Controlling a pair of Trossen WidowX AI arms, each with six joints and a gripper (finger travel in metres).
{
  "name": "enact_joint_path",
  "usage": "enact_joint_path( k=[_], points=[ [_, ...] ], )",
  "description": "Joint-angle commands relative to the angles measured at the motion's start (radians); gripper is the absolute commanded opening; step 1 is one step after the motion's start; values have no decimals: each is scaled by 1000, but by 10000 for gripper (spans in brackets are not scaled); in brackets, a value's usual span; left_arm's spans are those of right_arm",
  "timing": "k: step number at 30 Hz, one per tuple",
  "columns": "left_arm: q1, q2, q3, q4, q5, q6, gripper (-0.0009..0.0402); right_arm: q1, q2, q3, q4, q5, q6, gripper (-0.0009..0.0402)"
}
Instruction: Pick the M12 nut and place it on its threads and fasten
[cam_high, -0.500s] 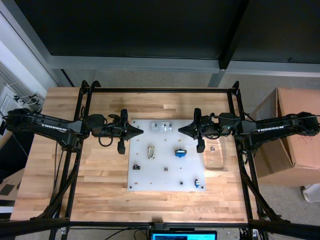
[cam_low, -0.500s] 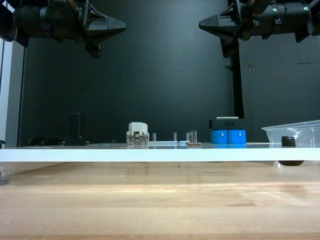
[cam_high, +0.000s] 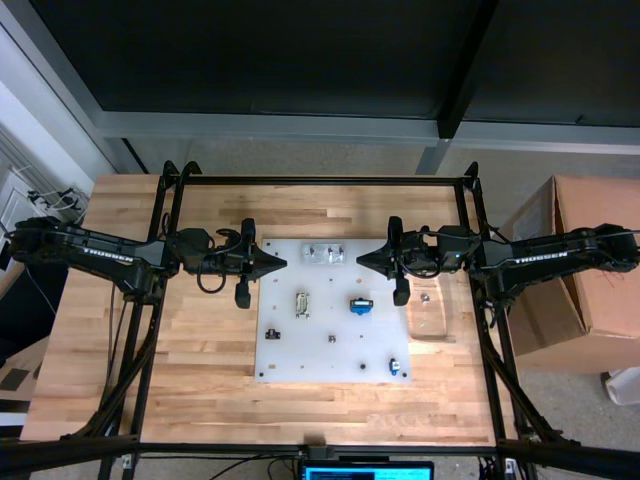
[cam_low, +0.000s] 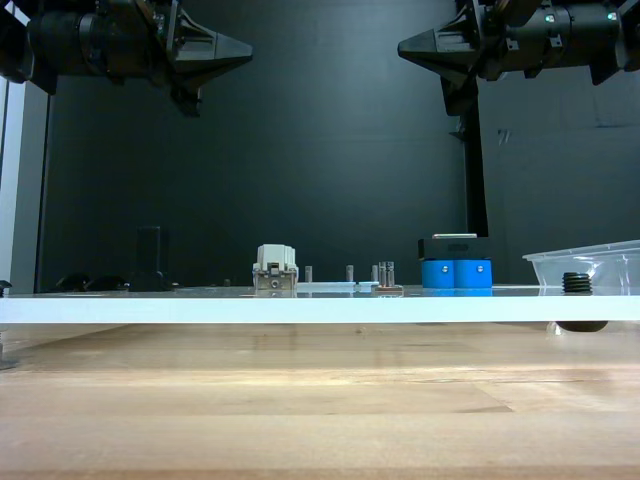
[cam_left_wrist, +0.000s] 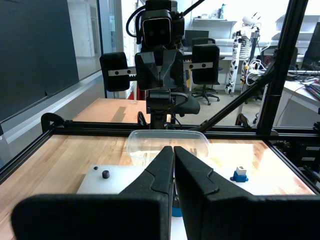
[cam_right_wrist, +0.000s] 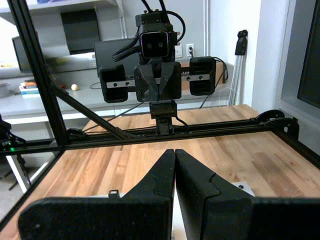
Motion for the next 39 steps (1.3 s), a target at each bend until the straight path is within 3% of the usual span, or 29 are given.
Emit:
enact_joint_path(
  k=[1,14,20,23,30,39],
  points=[
    [0,0,0,0,0,0,0,0,-24,40,-142,5,5,0],
    [0,0,0,0,0,0,0,-2,-90,312,-1132,20,7,0],
    [0,0,0,0,0,0,0,-5,-88,421,-1501,65,225,1],
    [0,0,0,0,0,0,0,-6,-73,444,-1625,66,356,6],
    [0,0,0,0,0,0,0,-6,-5,443,-1685,65,470,38],
    [0,0,0,0,0,0,0,-6,135,431,-1855,47,829,94]
  ],
)
